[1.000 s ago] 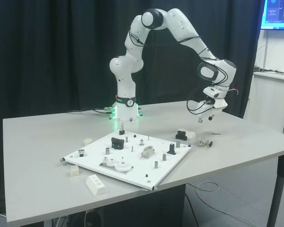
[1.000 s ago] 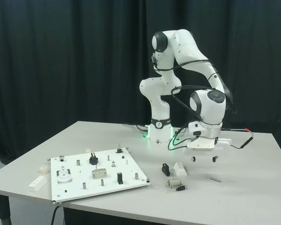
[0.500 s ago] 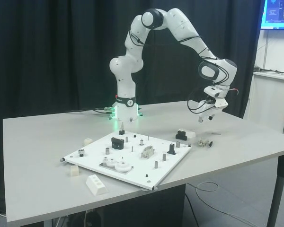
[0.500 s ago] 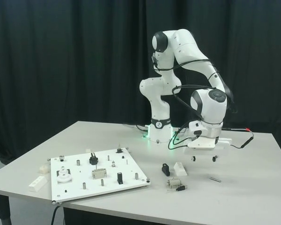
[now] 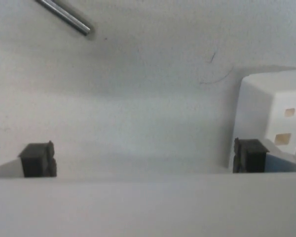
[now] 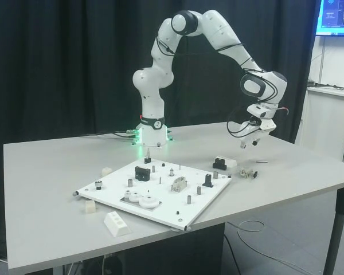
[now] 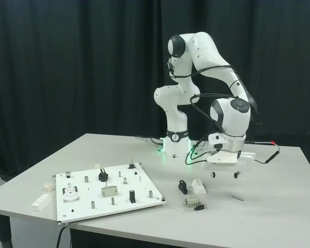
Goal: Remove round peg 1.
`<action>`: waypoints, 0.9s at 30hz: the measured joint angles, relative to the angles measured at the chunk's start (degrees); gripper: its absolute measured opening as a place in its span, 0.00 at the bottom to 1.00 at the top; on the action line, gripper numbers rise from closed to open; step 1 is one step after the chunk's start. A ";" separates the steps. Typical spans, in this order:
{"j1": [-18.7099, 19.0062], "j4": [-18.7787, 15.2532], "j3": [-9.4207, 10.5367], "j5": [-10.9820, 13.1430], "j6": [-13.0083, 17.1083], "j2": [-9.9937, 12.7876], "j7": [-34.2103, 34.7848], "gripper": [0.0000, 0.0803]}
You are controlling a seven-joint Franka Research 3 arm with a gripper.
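Moved: gripper [image 7: 225, 174] rose a little.
Fingers [image 5: 37, 159]: spread wide, held nothing.
Peg [image 7: 237, 197]: lay on table [image 7: 279, 206], off board [image 7: 144, 204].
Tip: should have lifted straight, slowly.

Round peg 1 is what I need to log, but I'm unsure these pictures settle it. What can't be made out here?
- Which peg on the white board is round peg 1: both room views show its pegs too small to tell apart.
- Thin metal pin: cut off by the wrist view's edge.
- White block: cut by the edge, partly behind one of the fingertips.
- The open gripper hangs above the grey table, holding nothing.
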 joint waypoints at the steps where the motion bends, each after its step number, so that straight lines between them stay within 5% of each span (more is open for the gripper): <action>1: 0.00 0.00 -0.01 -0.05 0.00 0.00 0.00 1.00; 13: -0.08 0.07 -0.45 -1.69 -0.44 0.00 0.00 1.00; 27: -1.11 0.12 -2.06 -5.97 -5.81 -0.63 -0.83 1.00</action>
